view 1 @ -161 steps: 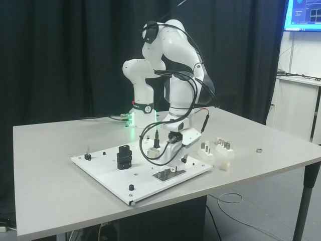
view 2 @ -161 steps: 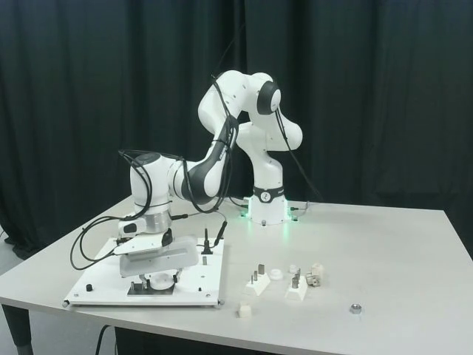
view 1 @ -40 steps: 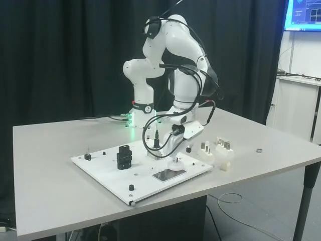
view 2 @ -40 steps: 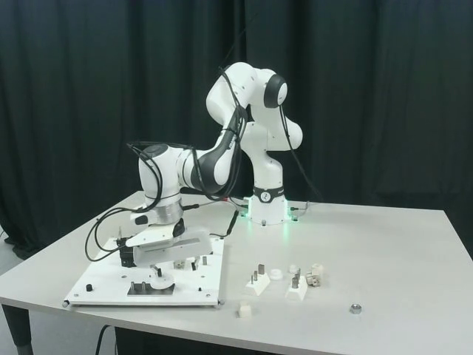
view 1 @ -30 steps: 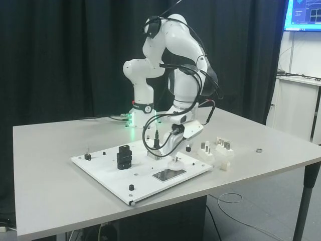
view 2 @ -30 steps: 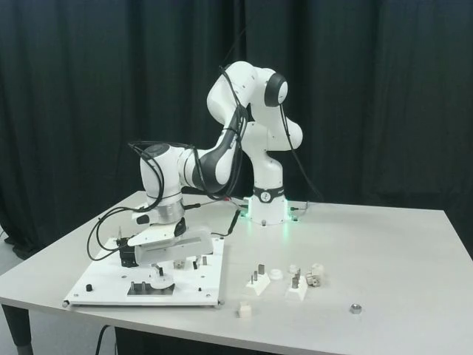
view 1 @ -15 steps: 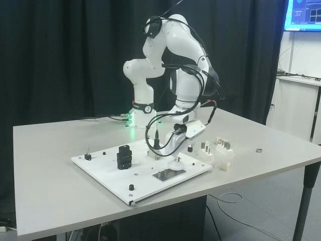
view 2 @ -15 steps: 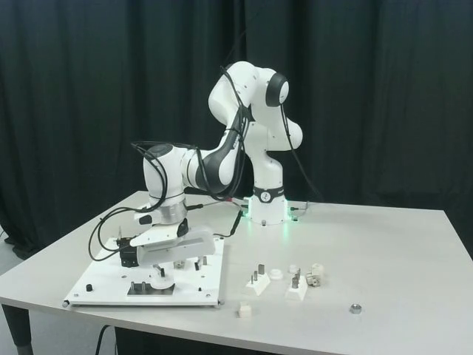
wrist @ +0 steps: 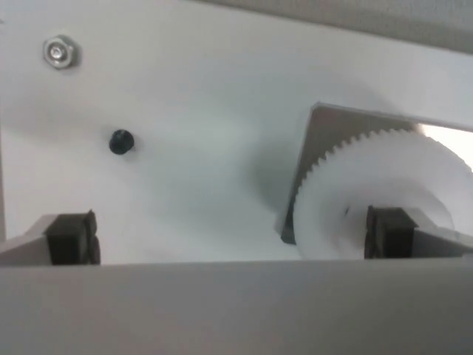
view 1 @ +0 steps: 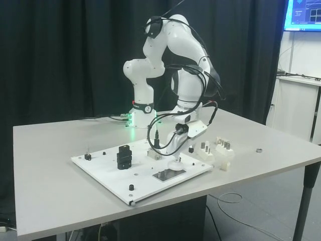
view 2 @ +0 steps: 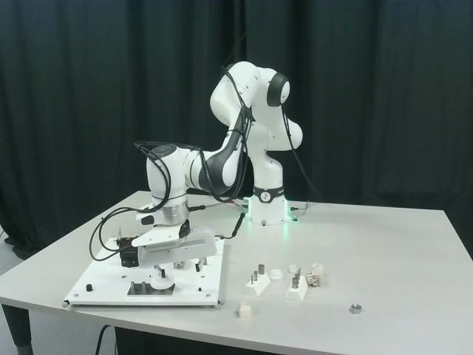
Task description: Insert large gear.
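Note:
The large white gear [wrist: 384,192] lies flat at one end of a grey metal plate [wrist: 325,129] on the white board [view 1: 105,168]. My gripper [wrist: 229,235] is open, its black pads [wrist: 72,238] wide apart and holding nothing. One pad shows in front of the gear's face; the other is over bare board. In the first room view the gear [view 1: 175,160] sits just below the tilted gripper [view 1: 172,150], with a gap between them. The second room view shows the gear [view 2: 162,282] under the gripper [view 2: 176,263].
On the board stand a black block [view 1: 124,156], small black pegs [wrist: 120,141] and a hex bolt [wrist: 59,52]. Beside the board on the grey table [view 1: 50,196] are white holders with pegs [view 1: 215,150], a small white cube [view 2: 244,310] and a nut [view 1: 259,149].
The hand was low over the metal plate 5.4 s ago. It has since risen and tilted, leaving the gear on the plate. Over the last second it kept lifting slightly.

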